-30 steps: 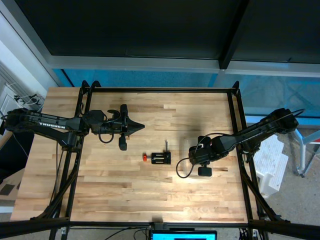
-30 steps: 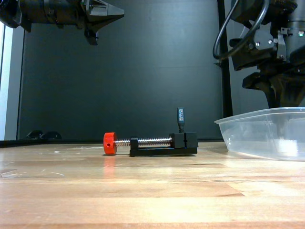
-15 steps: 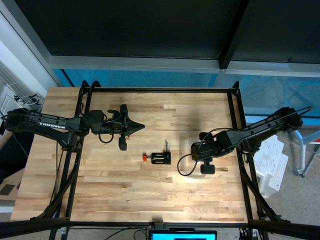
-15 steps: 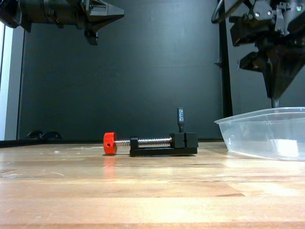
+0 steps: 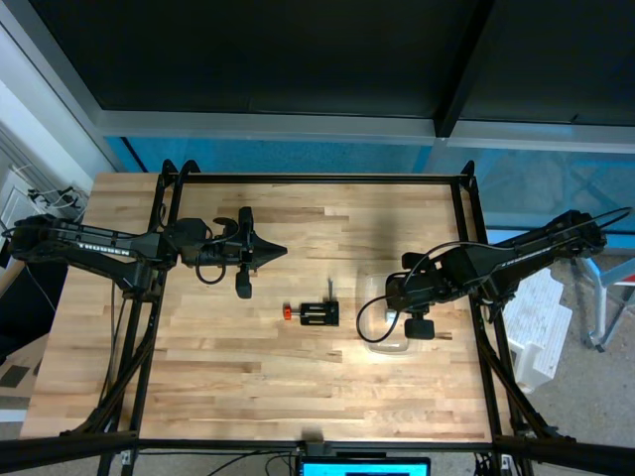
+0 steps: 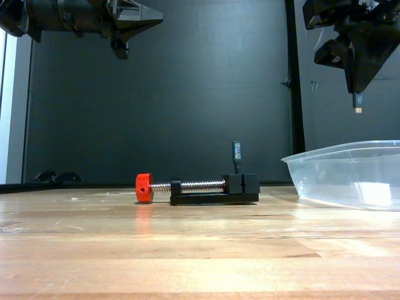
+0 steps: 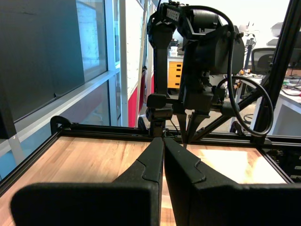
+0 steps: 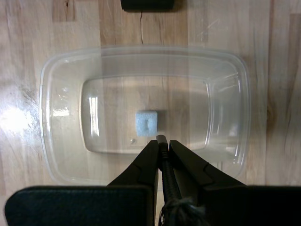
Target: Pick the usb-c connector and install on the hub
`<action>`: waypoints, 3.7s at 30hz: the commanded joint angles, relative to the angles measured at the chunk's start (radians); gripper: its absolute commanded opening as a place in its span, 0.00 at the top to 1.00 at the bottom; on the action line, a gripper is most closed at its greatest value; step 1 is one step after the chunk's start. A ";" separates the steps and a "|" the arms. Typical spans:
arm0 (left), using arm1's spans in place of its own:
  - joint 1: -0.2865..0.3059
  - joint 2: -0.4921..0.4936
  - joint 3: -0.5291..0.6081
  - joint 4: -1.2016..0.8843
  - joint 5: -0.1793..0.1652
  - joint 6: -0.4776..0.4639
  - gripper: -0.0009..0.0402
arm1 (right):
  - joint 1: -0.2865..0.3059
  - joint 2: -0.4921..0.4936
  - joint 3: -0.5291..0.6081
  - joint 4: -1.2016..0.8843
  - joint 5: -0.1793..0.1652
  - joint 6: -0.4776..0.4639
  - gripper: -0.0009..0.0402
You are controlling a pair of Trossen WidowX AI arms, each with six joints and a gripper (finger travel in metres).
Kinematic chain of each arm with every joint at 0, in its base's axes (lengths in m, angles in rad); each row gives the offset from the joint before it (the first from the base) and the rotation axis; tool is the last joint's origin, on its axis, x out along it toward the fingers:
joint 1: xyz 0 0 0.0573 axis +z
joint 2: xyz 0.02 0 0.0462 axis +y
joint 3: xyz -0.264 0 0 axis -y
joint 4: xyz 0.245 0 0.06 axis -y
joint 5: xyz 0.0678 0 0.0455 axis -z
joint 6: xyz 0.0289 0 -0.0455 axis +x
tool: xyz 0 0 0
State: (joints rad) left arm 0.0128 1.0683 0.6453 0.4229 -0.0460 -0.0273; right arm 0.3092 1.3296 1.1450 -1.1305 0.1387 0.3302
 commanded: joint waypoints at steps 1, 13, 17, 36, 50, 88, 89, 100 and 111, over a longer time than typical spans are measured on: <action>0.000 0.000 0.000 0.000 0.000 0.000 0.98 | 0.000 0.000 0.011 0.003 0.001 0.000 0.98; 0.000 0.000 0.000 0.000 0.000 0.000 0.98 | -0.010 0.001 0.009 0.010 0.001 0.002 0.98; 0.000 0.000 0.000 0.000 0.000 0.000 0.98 | -0.018 0.015 0.011 0.040 0.000 0.002 0.98; 0.000 0.000 0.000 0.000 0.000 0.000 0.98 | -0.087 0.197 0.154 0.118 0.000 -0.062 0.98; 0.000 0.000 0.000 0.000 0.000 0.000 0.98 | -0.102 0.327 0.293 0.153 0.000 -0.131 0.98; 0.000 0.000 0.000 0.000 0.000 0.000 0.98 | -0.121 0.463 0.420 0.157 0.000 -0.163 0.98; 0.000 0.000 0.000 0.000 0.000 0.000 0.98 | -0.122 0.469 0.420 0.158 0.000 -0.163 0.98; 0.000 0.000 0.000 0.000 0.000 0.000 0.98 | -0.130 0.512 0.449 0.165 -0.004 -0.175 0.98; 0.000 0.000 0.000 0.000 0.000 0.000 0.98 | -0.130 0.533 0.449 0.181 -0.004 -0.175 0.98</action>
State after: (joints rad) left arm 0.0128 1.0679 0.6453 0.4229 -0.0460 -0.0269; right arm 0.1783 1.8580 1.5940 -0.9516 0.1352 0.1547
